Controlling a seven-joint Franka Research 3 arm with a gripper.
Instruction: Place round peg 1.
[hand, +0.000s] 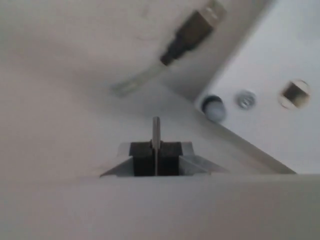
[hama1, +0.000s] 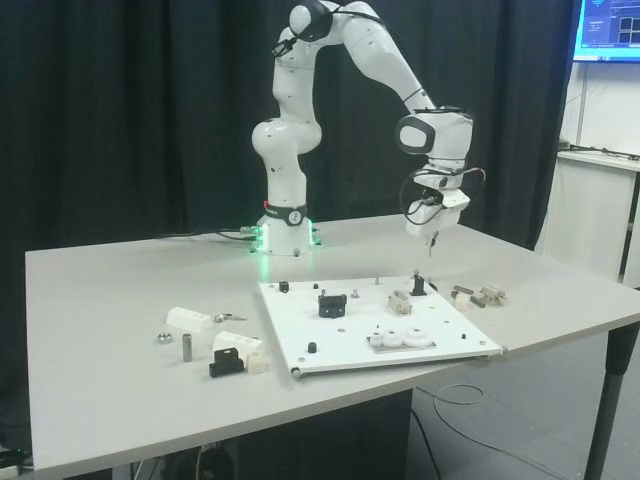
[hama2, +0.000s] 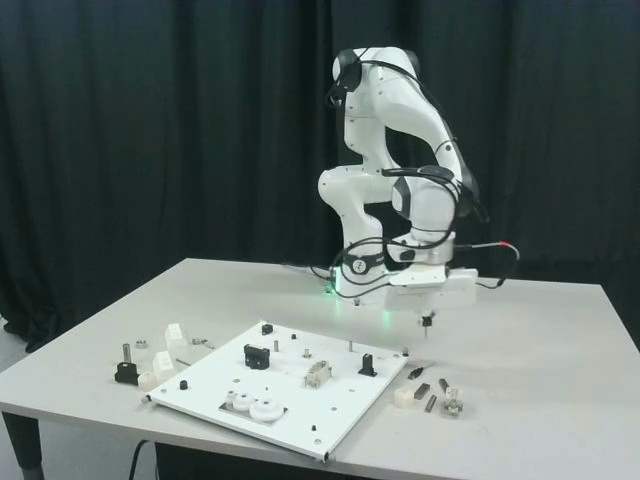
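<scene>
Claw (hand: 156, 159) fingers are pinched on a thin grey round peg (hand: 156, 132), which sticks out past the black fingertips in the centre of the wrist view. In the first room view the claw (hama1: 431, 243) hangs in the air right of centre, above the far right corner of the white board (hama1: 345, 340), with the peg (hama1: 431, 247) pointing straight down and clear of everything below. The second room view shows the same: the claw (hama2: 427, 322) sits right of centre, above the bench (hama2: 540, 400) just beyond the board's (hama2: 300, 400) far corner, peg (hama2: 427, 327) tip well off the surface.

In the wrist view the board's corner (hand: 280, 120) fills the right side, carrying a round hole (hand: 214, 106), a small bolt head (hand: 245, 99) and a square opening (hand: 295, 93). A cable plug (hand: 192, 32) lies on the bench at the upper middle.

On the board in the first room view stand a black block (hama1: 332, 305) and two white gears (hama1: 404, 338). White blocks (hama1: 188, 319) and a black bracket (hama1: 226, 362) lie on the bench at lower left.
</scene>
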